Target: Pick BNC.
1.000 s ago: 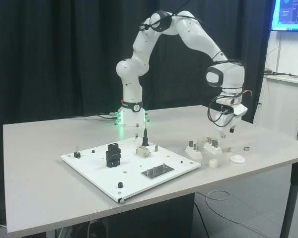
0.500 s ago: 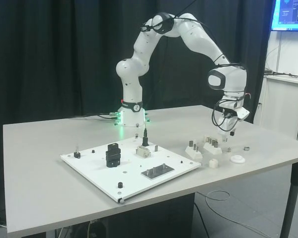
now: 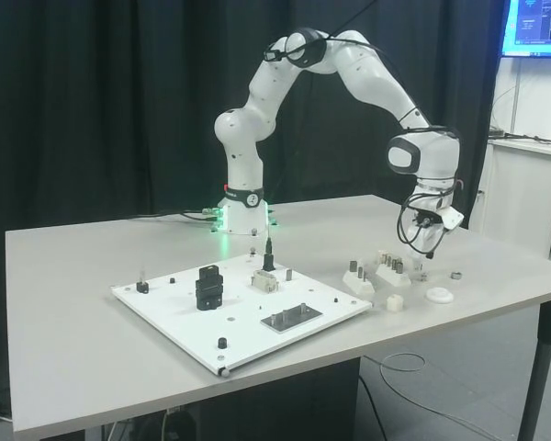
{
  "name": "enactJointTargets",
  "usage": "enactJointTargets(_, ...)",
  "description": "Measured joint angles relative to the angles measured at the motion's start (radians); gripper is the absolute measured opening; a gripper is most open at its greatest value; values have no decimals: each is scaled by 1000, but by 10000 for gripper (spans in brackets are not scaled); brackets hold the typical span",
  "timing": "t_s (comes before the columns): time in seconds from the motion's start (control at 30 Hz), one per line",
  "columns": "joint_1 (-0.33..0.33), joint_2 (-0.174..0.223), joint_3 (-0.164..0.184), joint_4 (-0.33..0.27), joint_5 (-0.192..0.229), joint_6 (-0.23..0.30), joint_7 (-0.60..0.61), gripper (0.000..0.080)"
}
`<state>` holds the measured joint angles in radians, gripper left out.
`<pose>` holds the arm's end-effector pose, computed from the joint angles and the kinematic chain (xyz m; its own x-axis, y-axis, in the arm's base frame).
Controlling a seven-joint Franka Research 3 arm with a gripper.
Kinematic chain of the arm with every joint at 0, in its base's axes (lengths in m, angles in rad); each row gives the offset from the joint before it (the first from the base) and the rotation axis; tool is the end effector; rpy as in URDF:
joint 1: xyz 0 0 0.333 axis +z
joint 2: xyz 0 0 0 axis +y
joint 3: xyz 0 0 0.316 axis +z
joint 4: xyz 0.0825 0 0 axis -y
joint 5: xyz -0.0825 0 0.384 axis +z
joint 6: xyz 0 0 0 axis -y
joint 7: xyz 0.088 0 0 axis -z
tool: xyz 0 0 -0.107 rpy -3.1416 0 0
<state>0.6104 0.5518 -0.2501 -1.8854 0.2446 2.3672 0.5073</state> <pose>0.5857 0.2316 0.2164 0.9557 -0.2890 -0.0566 -0.2897 -0.9571 -0.0053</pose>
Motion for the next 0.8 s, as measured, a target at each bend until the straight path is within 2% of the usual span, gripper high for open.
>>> enactJointTargets(0.43, -4, 23, 2, 15, 21, 1, -26, 800)
enactJointTargets(0.8, -7, 47, 2, 34, 22, 1, -40, 800)
